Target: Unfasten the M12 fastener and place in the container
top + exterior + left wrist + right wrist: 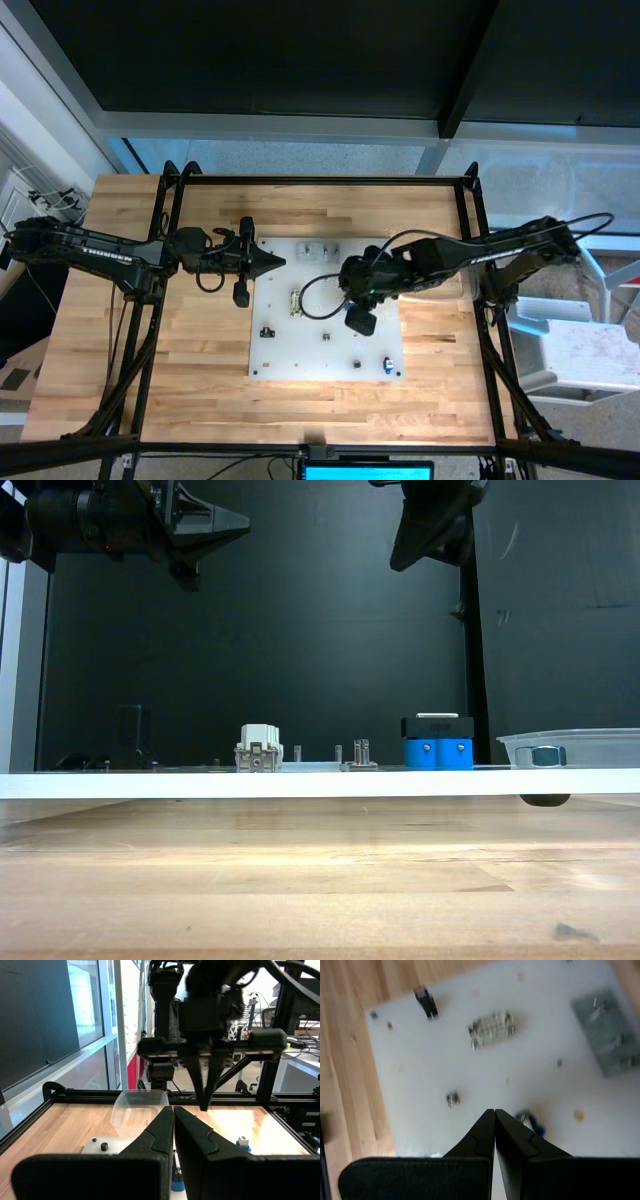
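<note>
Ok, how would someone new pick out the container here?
Find the white board mid-table, the left gripper raised over its left edge, the right gripper over its middle. Past the board's right side sits the container. It is the only clear, round-cornered tub, far larger than anything on the board.

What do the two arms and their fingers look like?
The left arm and right arm are matte black, with white lettering on the links and black cable loops near the wrists. The left gripper, over the white board at its left edge, and the right gripper, above mid-board, end in black wedge-shaped fingers, shut together.
</note>
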Robot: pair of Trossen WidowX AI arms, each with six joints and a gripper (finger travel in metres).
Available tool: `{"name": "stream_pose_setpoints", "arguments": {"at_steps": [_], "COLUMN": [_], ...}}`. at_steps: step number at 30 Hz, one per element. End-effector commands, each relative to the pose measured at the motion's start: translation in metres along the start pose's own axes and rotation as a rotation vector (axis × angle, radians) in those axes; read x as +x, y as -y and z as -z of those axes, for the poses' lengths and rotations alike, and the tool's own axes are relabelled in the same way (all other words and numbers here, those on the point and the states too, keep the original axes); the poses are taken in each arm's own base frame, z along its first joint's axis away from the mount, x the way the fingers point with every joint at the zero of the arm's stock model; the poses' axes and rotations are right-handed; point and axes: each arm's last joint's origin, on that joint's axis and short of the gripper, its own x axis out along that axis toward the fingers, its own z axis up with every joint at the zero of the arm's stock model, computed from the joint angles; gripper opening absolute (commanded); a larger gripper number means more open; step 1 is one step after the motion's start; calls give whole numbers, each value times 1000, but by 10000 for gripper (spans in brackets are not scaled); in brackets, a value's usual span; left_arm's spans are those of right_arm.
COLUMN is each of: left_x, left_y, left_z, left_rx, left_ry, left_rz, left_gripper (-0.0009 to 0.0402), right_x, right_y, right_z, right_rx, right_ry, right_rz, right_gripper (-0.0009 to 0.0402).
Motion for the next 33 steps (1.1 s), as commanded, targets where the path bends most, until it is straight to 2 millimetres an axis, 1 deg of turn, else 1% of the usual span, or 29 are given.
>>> {"name": "stream_pose_setpoints", "arguments": {"at_steps": [1, 7, 13, 19, 21, 26, 33], "left_x": [0, 0, 0, 0, 0, 0, 0], "left_y": [0, 0, 0, 0, 0, 0, 0], "left_z": [0, 0, 0, 0, 0, 0, 0], "left_rx": [0, 0, 0, 0, 0, 0, 0], "left_ry": [0, 0, 0, 0, 0, 0, 0], "left_rz": [0, 0, 0, 0, 0, 0, 0], "left_gripper": [0, 0, 0, 0, 0, 0, 0], "right_x": [6, 15, 29, 44, 49, 61, 75], "right_y": [-8, -26, -49, -71, -78, -87, -97], "right_z": [-1, 4, 12, 19, 23, 32, 38], "right_rx": [40, 98, 53, -17, -49, -73, -92], "right_ry": [-104, -236, -354, -395, -407, -436, -441], "right_rz": [42, 111, 96, 82, 81, 86, 85], "right_gripper": [0, 0, 0, 1, 7, 51, 143]}}
